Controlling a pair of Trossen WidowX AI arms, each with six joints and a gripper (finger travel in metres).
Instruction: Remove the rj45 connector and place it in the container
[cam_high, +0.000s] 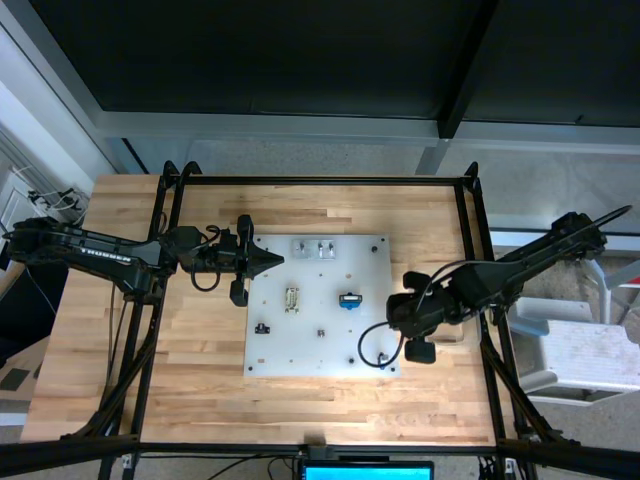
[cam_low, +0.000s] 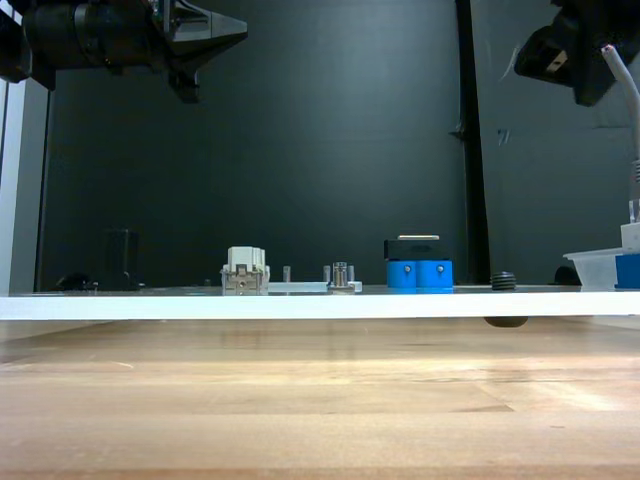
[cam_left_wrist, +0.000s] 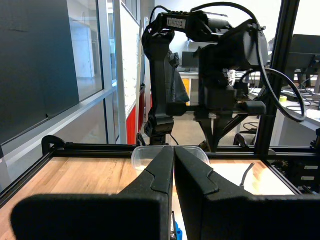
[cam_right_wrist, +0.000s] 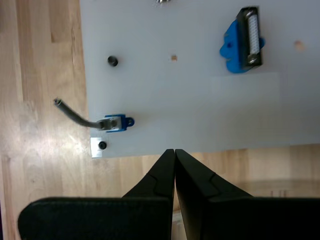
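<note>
Whitish-clear and tiny, the plug (cam_right_wrist: 106, 123) is sitting in its blue socket (cam_right_wrist: 122, 121) at the lower right corner of the white board (cam_high: 300, 345) in the high view. Its grey cable (cam_right_wrist: 85, 122) is trailing off over the wooden table (cam_high: 150, 400), so it is not yet pulled. Just beyond it, the right gripper (cam_right_wrist: 174, 151) is hanging over the board's right edge, pointing down. Its jaws are pressing together on nothing, and they would need to part before taking so small a plug. The clear bin (cam_left_wrist: 140, 154) is lying beside that same edge, probably to keep the carry short. Farther back, at the board's left edge, the left gripper (cam_high: 278, 260) is hovering level, jaws together and empty, seemingly parked out of the way.
</note>
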